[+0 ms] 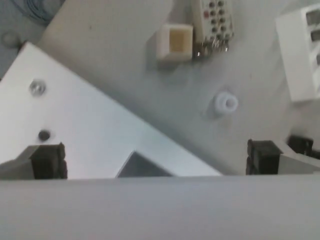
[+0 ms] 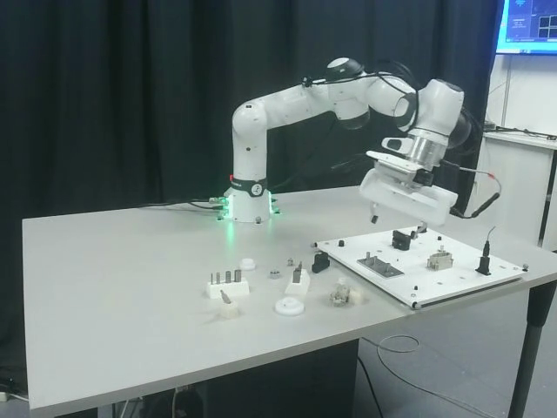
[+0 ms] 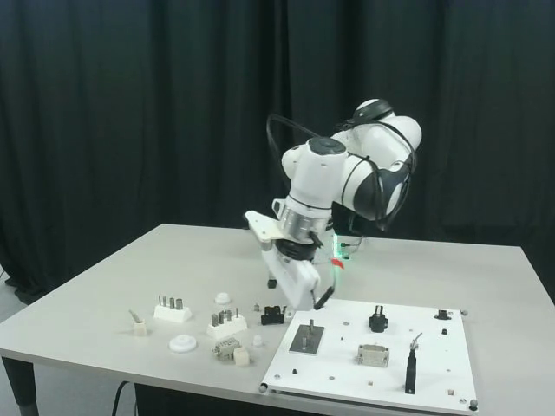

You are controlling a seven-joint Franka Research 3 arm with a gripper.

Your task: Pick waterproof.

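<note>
Wrist view over the edge of the plate (image 1: 100, 120). Gripper (image 1: 155, 159) spread wide, holding nothing, one finger above the plate and the other above bare table (image 1: 125, 30).

Taken as the waterproof part: small white round fitting (image 1: 226, 102), standing alone on the table just off the plate's edge, between that edge and the cube (image 1: 175, 42) with the pinned connector (image 1: 212, 20) beside it. Identification judged from shape only.

Not between the fingers: offset from the line joining the fingertips, and nearer the finger over the table than the one over the plate. Seen end-on, bore upward, so no long axis to align with; any jaw heading likely to serve.

Called for next: a sideways shift away from the plate to centre on the fitting, then descent. Apart from cube and connector, so little risk of knocking them.
</note>
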